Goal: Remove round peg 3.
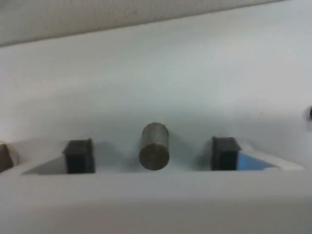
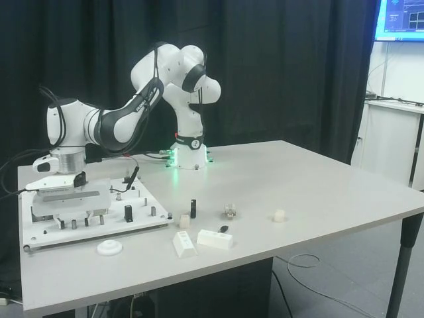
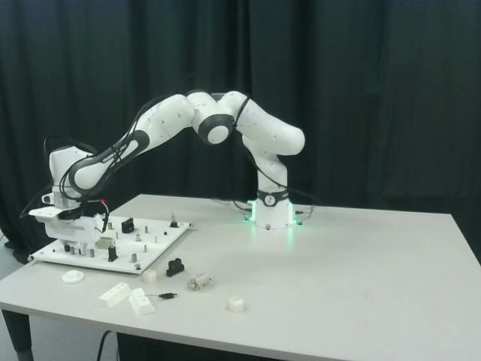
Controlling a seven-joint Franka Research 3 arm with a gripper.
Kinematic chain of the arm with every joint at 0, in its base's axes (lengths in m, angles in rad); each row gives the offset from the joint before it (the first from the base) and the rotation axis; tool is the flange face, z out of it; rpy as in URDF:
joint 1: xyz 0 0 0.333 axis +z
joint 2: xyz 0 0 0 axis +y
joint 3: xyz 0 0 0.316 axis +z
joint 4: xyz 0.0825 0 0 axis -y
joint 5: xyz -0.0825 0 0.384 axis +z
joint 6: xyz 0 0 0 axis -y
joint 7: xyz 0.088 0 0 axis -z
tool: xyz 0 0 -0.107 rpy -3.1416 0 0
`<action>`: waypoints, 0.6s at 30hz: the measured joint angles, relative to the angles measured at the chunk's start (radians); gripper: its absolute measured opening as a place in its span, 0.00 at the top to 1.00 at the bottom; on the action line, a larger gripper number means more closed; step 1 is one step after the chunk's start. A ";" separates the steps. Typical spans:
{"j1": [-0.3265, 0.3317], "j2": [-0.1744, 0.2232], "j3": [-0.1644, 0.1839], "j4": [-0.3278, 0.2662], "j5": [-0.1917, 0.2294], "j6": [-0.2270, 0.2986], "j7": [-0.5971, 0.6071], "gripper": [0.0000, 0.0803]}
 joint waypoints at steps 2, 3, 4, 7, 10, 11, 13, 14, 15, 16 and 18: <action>0.000 0.000 0.000 0.000 0.004 0.001 0.001 0.17; 0.000 0.000 0.000 0.000 0.005 0.001 0.002 0.17; 0.000 0.000 0.000 0.000 0.006 0.001 0.002 0.44; 0.000 0.000 0.000 0.001 0.008 0.002 0.003 0.44; 0.000 0.000 0.001 0.002 0.009 0.002 0.004 0.64; 0.000 0.000 0.001 0.002 0.009 0.002 0.004 0.64; -0.001 0.001 0.000 0.002 0.010 0.008 0.004 0.86; -0.001 0.001 0.001 0.002 0.010 0.008 0.005 0.86; -0.001 0.001 0.001 0.002 0.010 0.008 0.005 0.86; -0.001 0.001 0.001 0.002 0.010 0.008 0.005 0.86; -0.001 0.001 0.001 0.002 0.010 0.008 0.005 0.86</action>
